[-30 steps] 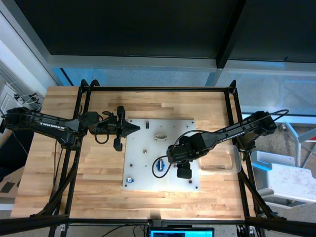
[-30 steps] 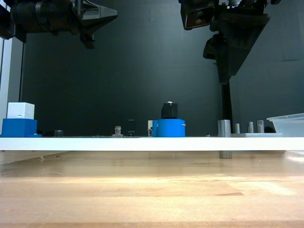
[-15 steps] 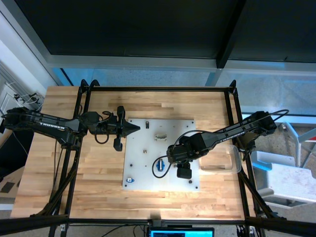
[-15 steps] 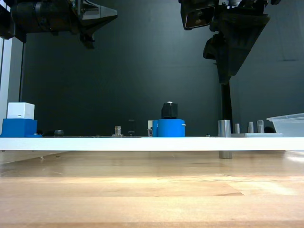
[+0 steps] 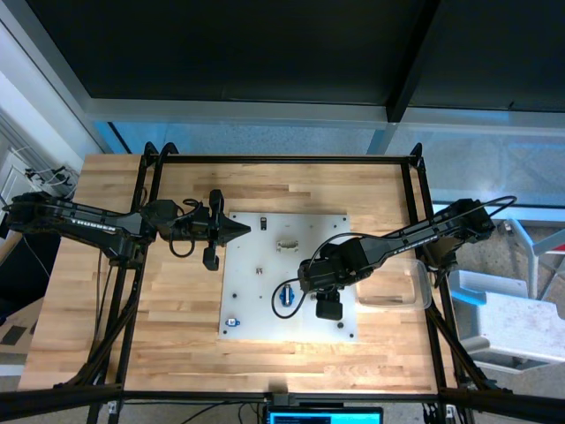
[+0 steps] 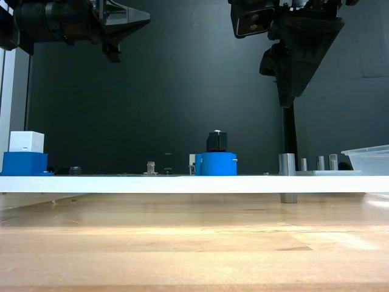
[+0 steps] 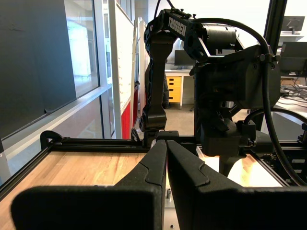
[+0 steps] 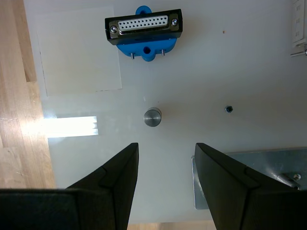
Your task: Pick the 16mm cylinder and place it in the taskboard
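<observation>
16mm cylinder point(image 8: 152, 117) stands upright in the taskboard point(image 8: 192, 57); in low view, lower right of frame, it pokes thru under the plate. Nothing moved vs 0.5 s ago. Right gripper point(image 8: 165, 146) hangs above it, fingers wide, empty, not touching. Left gripper point(image 7: 166, 148) sits upper left in low view, fingers pressed together. Looks placed and released; only the retreat remains.

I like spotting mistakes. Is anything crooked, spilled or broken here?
Nothing stands out. The 16mm cylinder stands upright in the taskboard, with nothing tipped or spilled around it. The right gripper hangs open above the cylinder. The left gripper is shut, high over the board's left edge.
</observation>
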Motion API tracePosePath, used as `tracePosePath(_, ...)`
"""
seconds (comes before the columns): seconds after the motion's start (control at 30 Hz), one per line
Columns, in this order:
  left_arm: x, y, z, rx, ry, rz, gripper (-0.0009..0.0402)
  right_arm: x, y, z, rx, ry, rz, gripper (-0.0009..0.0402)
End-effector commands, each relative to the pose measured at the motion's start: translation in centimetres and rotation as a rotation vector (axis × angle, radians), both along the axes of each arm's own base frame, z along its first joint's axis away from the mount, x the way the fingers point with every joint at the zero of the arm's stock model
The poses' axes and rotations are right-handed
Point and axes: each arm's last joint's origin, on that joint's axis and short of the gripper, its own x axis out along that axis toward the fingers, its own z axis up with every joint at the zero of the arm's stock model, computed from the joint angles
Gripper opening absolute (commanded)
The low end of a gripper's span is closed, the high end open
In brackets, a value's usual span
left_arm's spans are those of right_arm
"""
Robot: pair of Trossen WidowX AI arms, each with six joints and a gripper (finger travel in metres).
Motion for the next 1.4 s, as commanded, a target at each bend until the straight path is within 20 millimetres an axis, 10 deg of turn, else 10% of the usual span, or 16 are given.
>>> tracePosePath(0.03, 0.01, 0.01, -0.01, 0.0, 0.0, 0.0, 0.0, 0.01, 0.0, 0.0, 0.0, 0.0, 0.0, 0.0162)
tracePosePath(1.4, 0.01, 0.0, -0.01, 0.0, 0.0, 0.0, 0.0, 0.14, 0.05, 0.04, 0.005, -0.015, 0.0, 0.0162)
